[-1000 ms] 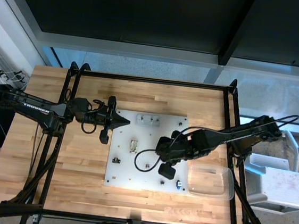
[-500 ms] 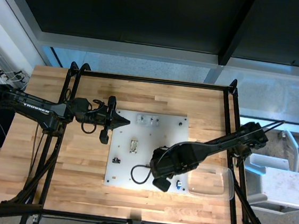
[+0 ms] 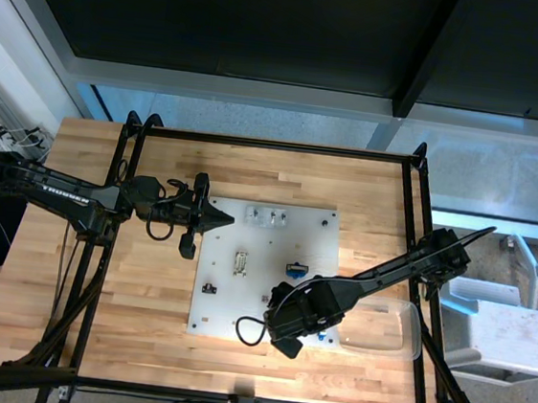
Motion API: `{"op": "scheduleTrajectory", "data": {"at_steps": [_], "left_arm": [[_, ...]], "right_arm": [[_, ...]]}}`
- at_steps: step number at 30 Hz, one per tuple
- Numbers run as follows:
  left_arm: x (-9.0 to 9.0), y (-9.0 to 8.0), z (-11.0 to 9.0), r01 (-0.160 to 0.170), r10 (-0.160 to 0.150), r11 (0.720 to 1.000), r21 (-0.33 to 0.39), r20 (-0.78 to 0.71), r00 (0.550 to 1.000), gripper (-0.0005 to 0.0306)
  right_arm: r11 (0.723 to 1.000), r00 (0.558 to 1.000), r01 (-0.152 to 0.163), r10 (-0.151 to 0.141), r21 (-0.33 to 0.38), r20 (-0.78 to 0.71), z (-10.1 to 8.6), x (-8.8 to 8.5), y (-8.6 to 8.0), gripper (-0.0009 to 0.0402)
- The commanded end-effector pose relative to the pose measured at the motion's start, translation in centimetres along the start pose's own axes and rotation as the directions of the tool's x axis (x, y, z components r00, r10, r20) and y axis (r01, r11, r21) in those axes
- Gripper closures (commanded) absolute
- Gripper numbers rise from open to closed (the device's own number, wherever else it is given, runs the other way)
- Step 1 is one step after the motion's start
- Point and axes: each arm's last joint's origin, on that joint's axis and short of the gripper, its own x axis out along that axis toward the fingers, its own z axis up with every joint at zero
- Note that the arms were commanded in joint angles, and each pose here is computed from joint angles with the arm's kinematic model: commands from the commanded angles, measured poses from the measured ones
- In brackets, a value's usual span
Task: Unfasten the M12 fastener and place in the container
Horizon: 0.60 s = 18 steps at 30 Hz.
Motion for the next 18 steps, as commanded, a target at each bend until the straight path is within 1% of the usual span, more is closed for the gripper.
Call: {"op": "scheduleTrajectory", "data": {"at_steps": [1,4,7,9,11,13,18], "left_arm": [[0.0,0.0,0.0,0.0,0.0,1.0,0.0,0.0,1.0,0.03],[0.0,0.0,0.0,0.0,0.0,1.0,0.0,0.0,1.0,0.03],[0.0,0.0,0.0,0.0,0.0,1.0,0.0,0.0,1.0,0.03],[0.0,0.0,0.0,0.0,0.0,1.0,0.0,0.0,1.0,0.03],[0.0,0.0,0.0,0.0,0.0,1.0,0.0,0.0,1.0,0.03],[0.0,0.0,0.0,0.0,0.0,1.0,0.0,0.0,1.0,0.03],[0.0,0.0,0.0,0.0,0.0,1.0,0.0,0.0,1.0,0.03]], "right_arm": [[1.0,1.0,0.003,-0.003,-0.011,-0.002,-0.2,0.4,0.3,0.0385],[1.0,1.0,0.01,-0.01,-0.018,-0.005,-0.2,0.9,0.6,0.0359],[0.999,1.0,0.023,-0.023,-0.043,-0.004,-0.3,1.2,1.1,0.0321],[0.997,0.999,0.051,-0.051,-0.055,-0.002,-0.2,1.5,1.3,0.0293],[0.994,0.997,0.074,-0.075,-0.082,-0.009,-0.1,1.7,1.6,0.0264],[0.992,0.996,0.087,-0.088,-0.086,-0.005,0.0,1.9,1.8,0.0238],[0.992,0.995,0.1,-0.1,-0.08,-0.005,0.0,2.6,1.9,0.0188]]}}
